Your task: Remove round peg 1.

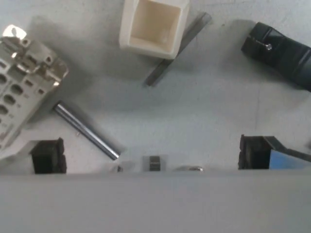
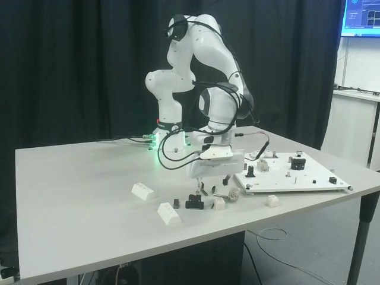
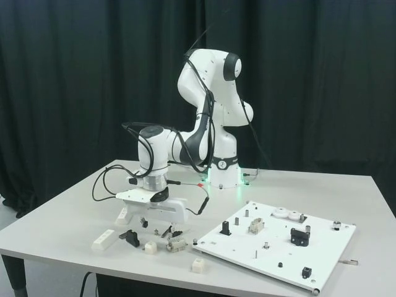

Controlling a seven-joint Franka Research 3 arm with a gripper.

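In the wrist view a shiny grey round peg [image 1: 85, 129] lies flat on the table, apart from the board. My gripper [image 1: 151, 155] hangs just above the table over it, open, with nothing between its black fingertips [image 1: 48, 156]; the peg lies nearer this fingertip than the other. In the room views the gripper [image 2: 211, 181] [image 3: 154, 224] hovers low over loose parts beside the white assembly board [image 2: 309, 184] [image 3: 247, 257]. I cannot make out the peg in either room view.
Around the peg lie a white square cup [image 1: 154, 26], a flat grey bar [image 1: 177, 48], a black part [image 1: 284, 53] and a white connector block [image 1: 24, 77]. White blocks [image 2: 143, 191] [image 2: 169, 214] [image 3: 103, 240] and a small white cube [image 2: 272, 200] [image 3: 197, 265] lie near the table's front edge.
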